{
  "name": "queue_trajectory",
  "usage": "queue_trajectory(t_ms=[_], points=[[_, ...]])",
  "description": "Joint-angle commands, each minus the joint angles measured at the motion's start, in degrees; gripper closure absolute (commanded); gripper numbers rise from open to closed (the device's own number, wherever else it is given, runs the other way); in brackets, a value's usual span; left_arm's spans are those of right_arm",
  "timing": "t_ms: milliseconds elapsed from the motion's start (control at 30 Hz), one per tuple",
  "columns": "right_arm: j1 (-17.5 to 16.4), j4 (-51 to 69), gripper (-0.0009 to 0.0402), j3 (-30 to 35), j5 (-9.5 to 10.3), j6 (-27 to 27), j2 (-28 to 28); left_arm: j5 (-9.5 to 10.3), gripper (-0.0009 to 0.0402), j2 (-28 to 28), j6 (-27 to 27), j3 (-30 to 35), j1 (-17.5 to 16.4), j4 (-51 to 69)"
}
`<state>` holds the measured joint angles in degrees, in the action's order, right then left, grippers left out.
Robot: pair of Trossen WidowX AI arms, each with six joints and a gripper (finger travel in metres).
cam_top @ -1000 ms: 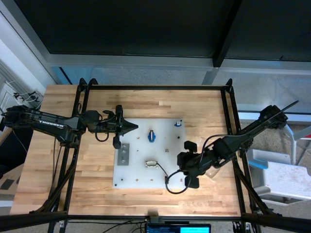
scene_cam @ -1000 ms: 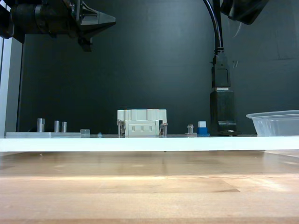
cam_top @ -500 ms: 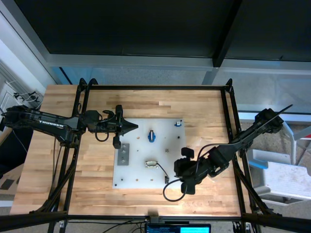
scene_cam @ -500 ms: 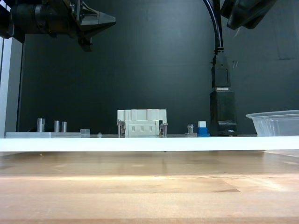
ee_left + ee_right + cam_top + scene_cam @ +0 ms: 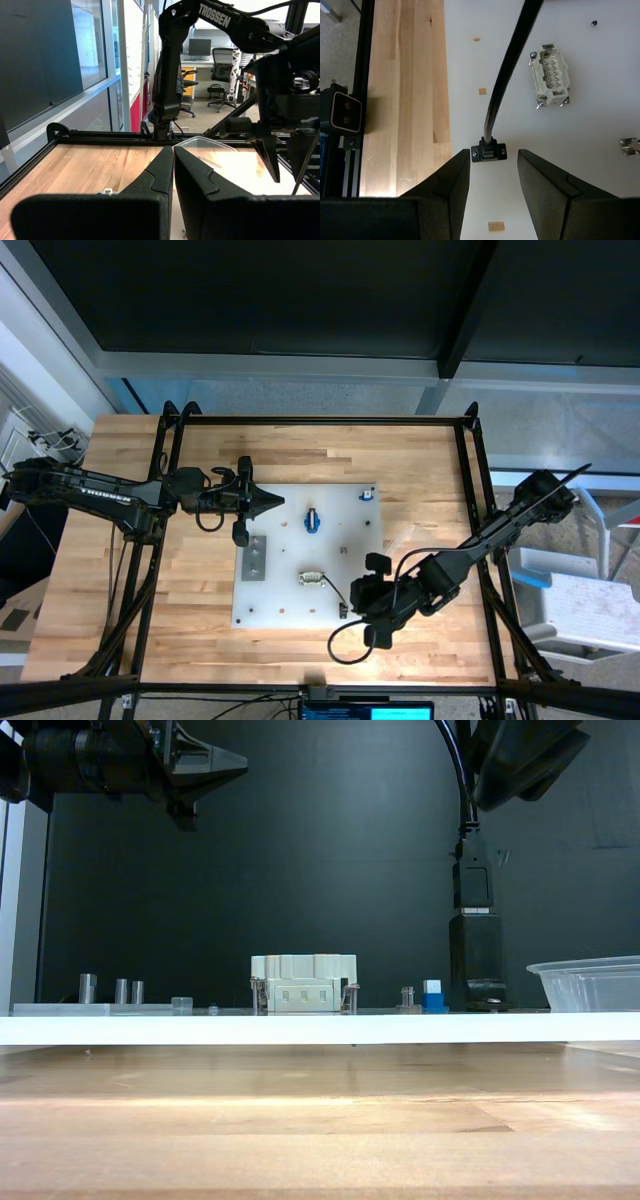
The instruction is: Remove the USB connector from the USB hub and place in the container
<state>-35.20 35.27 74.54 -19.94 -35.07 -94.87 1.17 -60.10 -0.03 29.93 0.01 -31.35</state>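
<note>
The USB connector (image 5: 489, 149) stands plugged into the black USB hub (image 5: 476, 960) at the white board's near right corner. Its thin black cable (image 5: 340, 652) loops off the board's near edge. My right gripper (image 5: 492, 156) hangs open above the plug, one finger on each side and touching nothing. In the low view the right gripper (image 5: 520, 760) is above the connector (image 5: 472, 885). The clear container (image 5: 590, 982) sits right of the board, partly under the right arm (image 5: 408, 543). My left gripper (image 5: 265, 502) is shut and parked high over the board's far left.
The white board (image 5: 290, 610) carries a pale multi-pin connector (image 5: 312, 580), a blue clip (image 5: 312, 520), a small blue block (image 5: 366, 494) and a grey plate with metal pegs (image 5: 257, 560). A black frame borders the wooden table.
My right arm has swung left and toward the near edge, from beside the board to over the plugged connector. The cable loop has shifted left. The left arm has not moved.
</note>
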Motion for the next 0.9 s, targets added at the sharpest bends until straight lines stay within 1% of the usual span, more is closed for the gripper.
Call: queue_trajectory(t_ms=[33,633,900], points=[[0.00,-0.90,0.0263,-0.04,0.00,-0.07,-0.94,-0.02,0.0392,-0.02,0.00,0.02,0.00,-0.02],[0.13,-4.33,0.0263,-0.04,-0.07,0.00,-5.75,-0.02,0.0392,-0.02,0.00,0.02,0.00,-0.02],[0.26,-4.57,0.0268,-0.04,-0.09,0.02,-6.21,-0.02,0.0392,0.00,0.00,0.02,-0.02,-0.02]])
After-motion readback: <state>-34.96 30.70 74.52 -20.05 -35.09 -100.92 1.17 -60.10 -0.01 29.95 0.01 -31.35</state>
